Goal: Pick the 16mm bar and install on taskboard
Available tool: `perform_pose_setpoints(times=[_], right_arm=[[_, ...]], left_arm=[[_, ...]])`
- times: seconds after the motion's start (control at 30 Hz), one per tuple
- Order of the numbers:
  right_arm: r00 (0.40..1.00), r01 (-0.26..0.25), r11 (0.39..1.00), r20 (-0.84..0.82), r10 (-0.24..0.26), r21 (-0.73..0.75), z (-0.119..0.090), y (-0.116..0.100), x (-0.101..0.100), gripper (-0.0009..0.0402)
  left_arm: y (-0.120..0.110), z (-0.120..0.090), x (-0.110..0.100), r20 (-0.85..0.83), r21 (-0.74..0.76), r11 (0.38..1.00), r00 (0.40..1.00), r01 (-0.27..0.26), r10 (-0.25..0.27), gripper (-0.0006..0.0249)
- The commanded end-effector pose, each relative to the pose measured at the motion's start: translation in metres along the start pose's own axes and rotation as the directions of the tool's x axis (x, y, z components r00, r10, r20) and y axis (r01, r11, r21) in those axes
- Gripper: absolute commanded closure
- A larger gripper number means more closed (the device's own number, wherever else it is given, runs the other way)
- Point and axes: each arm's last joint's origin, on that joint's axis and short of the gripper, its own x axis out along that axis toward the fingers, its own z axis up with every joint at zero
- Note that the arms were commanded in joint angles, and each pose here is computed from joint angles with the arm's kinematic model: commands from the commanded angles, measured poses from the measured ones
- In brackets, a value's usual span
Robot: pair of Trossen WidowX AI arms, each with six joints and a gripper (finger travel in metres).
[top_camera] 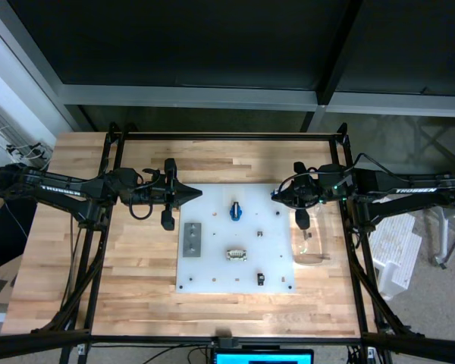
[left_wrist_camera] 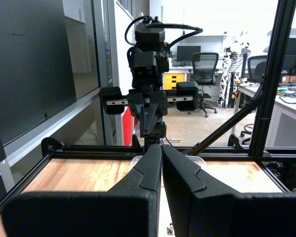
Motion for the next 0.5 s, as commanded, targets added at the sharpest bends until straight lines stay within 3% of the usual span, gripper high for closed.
perform_pose_setpoints(times=[0.03, 0.23, 0.5], right_arm=[[0.994, 0.01, 1.0, -0.11, -0.01, 0.002, -0.001, 0.0, -0.004, 0.0393], [0.95, 0.011, 1.0, -0.311, -0.017, -0.022, -0.004, 0.004, -0.006, 0.0393], [0.844, -0.009, 0.998, -0.536, -0.028, -0.066, -0.009, 0.012, -0.007, 0.0393]], left_arm=[[0.0, 0.0, 0.0, 0.0, 0.0, 1.0, 1.0, 0.0, 0.0, 0.0242], [0.0, 0.0, 0.0, 0.0, 0.0, 1.0, 1.0, 0.0, 0.0, 0.0242], [0.0, 0.0, 0.0, 0.0, 0.0, 1.0, 1.0, 0.0, 0.0, 0.0242]])
